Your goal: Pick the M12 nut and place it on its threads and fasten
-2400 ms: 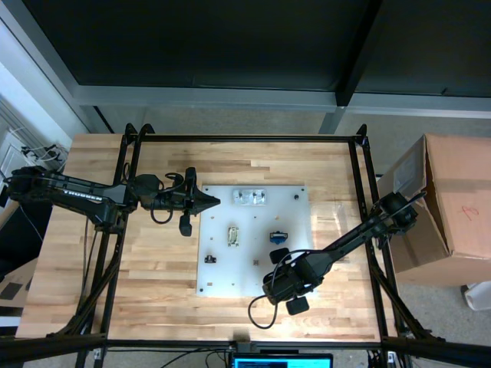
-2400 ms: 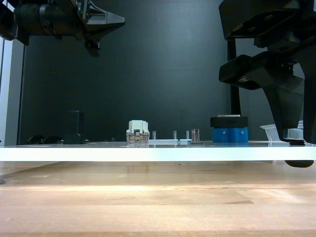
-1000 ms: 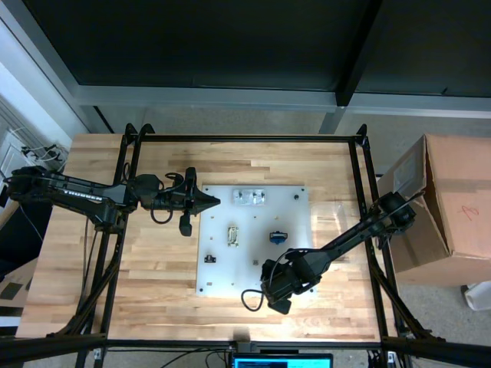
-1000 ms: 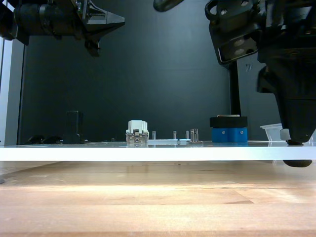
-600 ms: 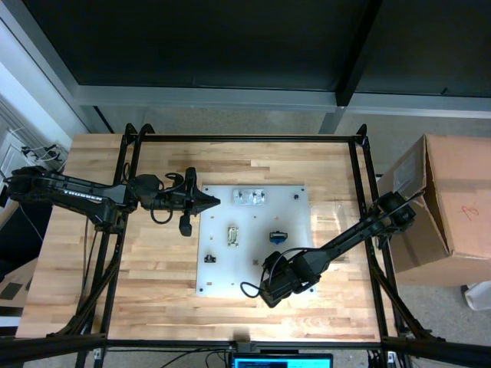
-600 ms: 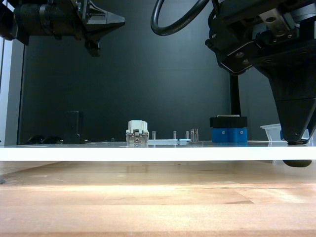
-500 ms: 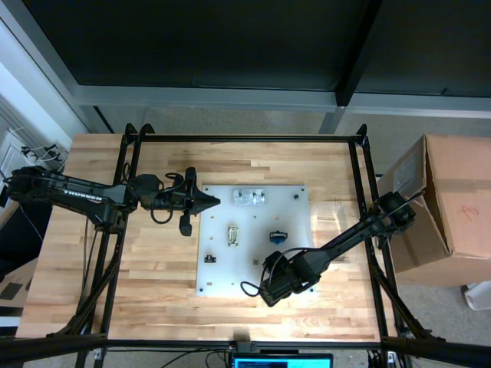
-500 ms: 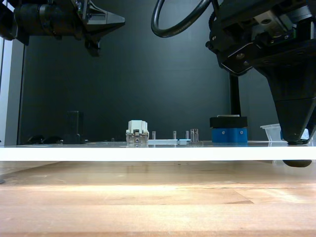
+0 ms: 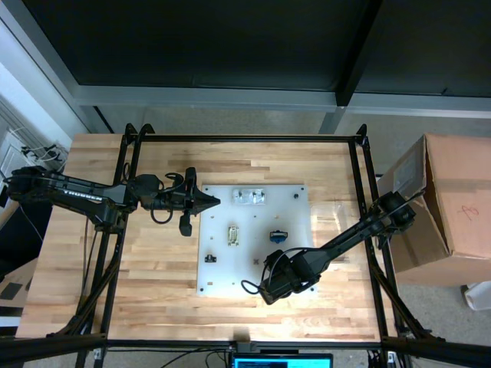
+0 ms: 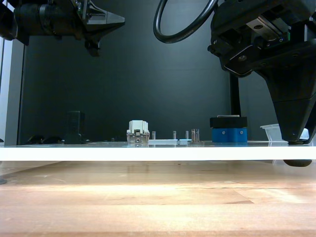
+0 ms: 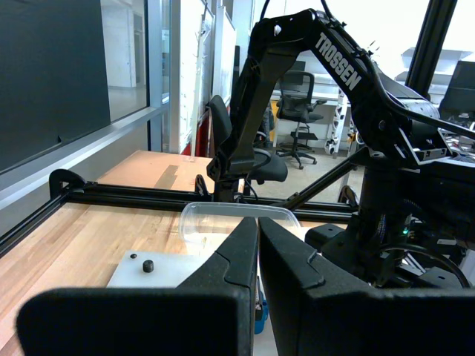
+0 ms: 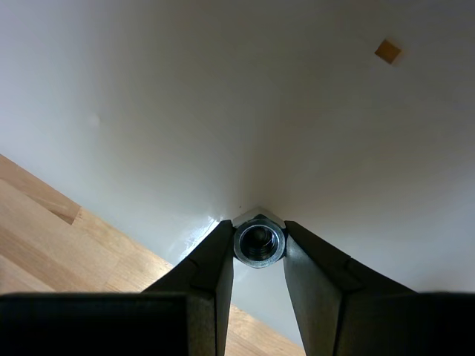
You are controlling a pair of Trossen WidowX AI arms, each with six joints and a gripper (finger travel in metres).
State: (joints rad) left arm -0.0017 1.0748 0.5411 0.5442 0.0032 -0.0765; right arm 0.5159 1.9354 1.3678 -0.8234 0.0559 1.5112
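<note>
The small silver nut (image 12: 259,243) is held end-on between my right gripper's fingers (image 12: 215,259), just above the white board (image 12: 223,96). My right gripper (image 9: 275,285) points straight down at the board's near right part, and in the low view its tip (image 10: 296,141) reaches board level. The black stud is hidden under the gripper and nut, so I cannot tell whether the nut is on its stud. My left gripper (image 9: 207,202) hovers high beside the board's far left edge (image 10: 116,19), shut with nothing in it (image 11: 257,252).
On the board stand a white connector (image 9: 233,236), a blue block (image 9: 278,238) and a small fixture (image 9: 249,197) at the far edge. A clear tray (image 11: 237,220) lies right of the board. A cardboard box (image 9: 445,199) stands off the table's right side.
My right gripper has turned about its own axis over the same spot, swinging its wrist body and cable loop round. The nut stays between its fingers. The left arm has not moved.
</note>
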